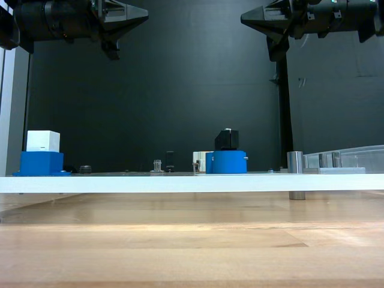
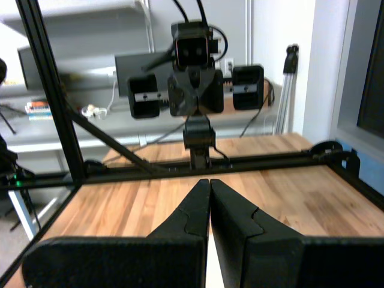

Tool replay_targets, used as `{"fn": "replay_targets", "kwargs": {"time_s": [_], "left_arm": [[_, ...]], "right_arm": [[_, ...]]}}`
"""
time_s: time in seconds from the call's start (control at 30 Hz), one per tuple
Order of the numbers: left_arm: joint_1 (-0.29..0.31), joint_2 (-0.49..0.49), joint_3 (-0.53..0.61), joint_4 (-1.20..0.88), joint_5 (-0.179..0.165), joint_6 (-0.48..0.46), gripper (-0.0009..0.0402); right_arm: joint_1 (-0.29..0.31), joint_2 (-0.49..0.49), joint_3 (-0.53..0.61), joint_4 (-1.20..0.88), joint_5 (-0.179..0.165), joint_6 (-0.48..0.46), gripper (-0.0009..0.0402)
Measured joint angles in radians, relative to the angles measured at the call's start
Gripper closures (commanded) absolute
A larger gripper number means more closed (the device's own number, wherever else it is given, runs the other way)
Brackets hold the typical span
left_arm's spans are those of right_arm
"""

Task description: Pick the 16mm cylinder and place it in the container

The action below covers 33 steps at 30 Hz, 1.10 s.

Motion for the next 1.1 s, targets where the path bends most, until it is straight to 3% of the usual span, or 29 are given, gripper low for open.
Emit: {"fn": "replay_targets", "kwargs": {"time_s": [0.53, 1.1], "left_arm": [[0.000, 0.000, 0.000, 0.000, 0.000, 0.000, 0.0393], [0.000, 0.000, 0.000, 0.000, 0.000, 0.000, 0.0393]], "right_arm": [[0.000, 0.048, 0.334, -0.685, 0.000, -0.003, 0.0393], [0.009, 0.338, 0.812, -1.446, -0.001, -0.003, 0.0393]]}}
